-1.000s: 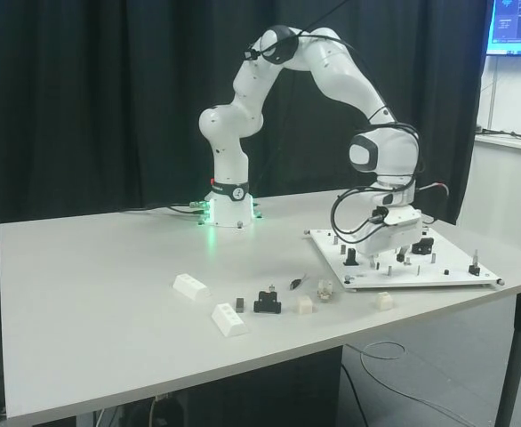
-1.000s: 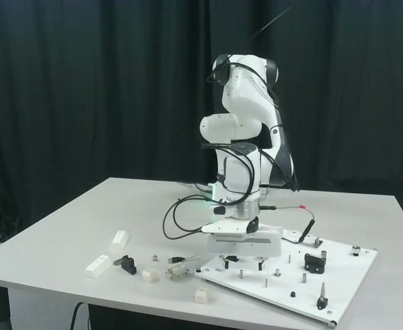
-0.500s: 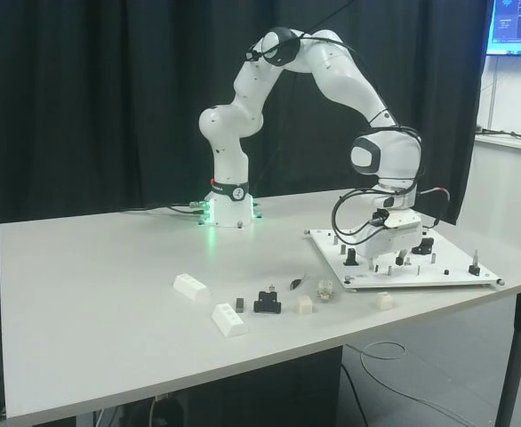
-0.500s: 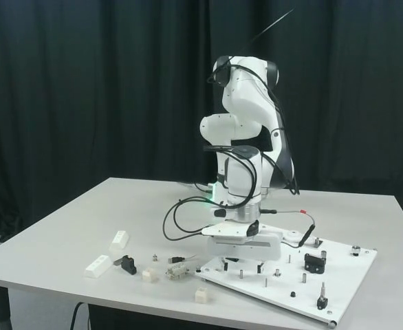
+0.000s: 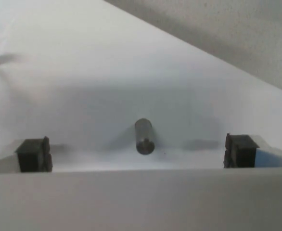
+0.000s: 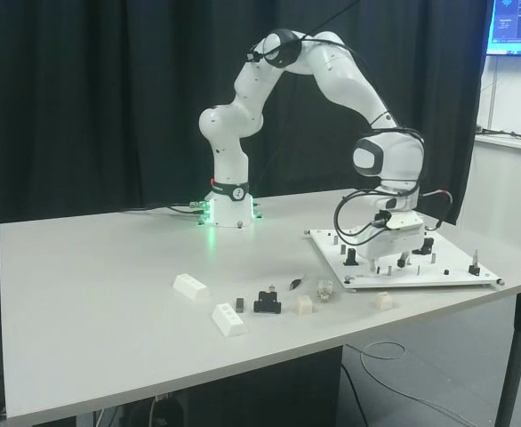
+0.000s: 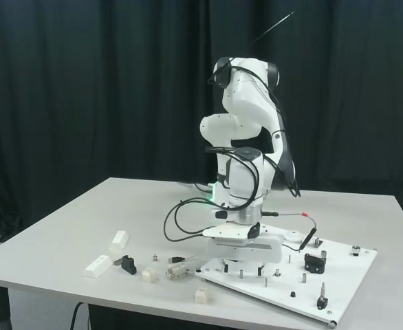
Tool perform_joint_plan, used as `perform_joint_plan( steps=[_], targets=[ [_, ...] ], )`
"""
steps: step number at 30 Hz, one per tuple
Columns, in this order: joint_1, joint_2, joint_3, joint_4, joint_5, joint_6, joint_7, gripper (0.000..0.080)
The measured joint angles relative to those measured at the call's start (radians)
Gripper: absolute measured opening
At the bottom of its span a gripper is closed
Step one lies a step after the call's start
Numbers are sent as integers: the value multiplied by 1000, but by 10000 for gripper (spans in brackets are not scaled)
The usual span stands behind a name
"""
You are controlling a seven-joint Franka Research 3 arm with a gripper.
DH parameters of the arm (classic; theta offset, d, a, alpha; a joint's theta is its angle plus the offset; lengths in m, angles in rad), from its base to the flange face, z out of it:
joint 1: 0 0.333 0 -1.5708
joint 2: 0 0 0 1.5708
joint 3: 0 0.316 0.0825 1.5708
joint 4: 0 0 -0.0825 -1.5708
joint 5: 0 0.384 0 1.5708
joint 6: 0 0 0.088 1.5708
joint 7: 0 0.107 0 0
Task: Remove round peg 2.
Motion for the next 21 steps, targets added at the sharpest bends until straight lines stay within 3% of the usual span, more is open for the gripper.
perform_joint_plan(
  steps=[11, 12, 16, 17, 21],
  targets=[
    [-1, 13, 0, 10, -1, 0, 13, 800],
    [-1, 13, 0, 10, -1, 0, 14, 679],
    [-1, 14, 1, 11, -1, 0, 14, 679],
    [-1, 14, 1, 11, -1, 0, 14, 517],
    [-1, 14, 2, 11, -1, 0, 14, 517]
  ],
)
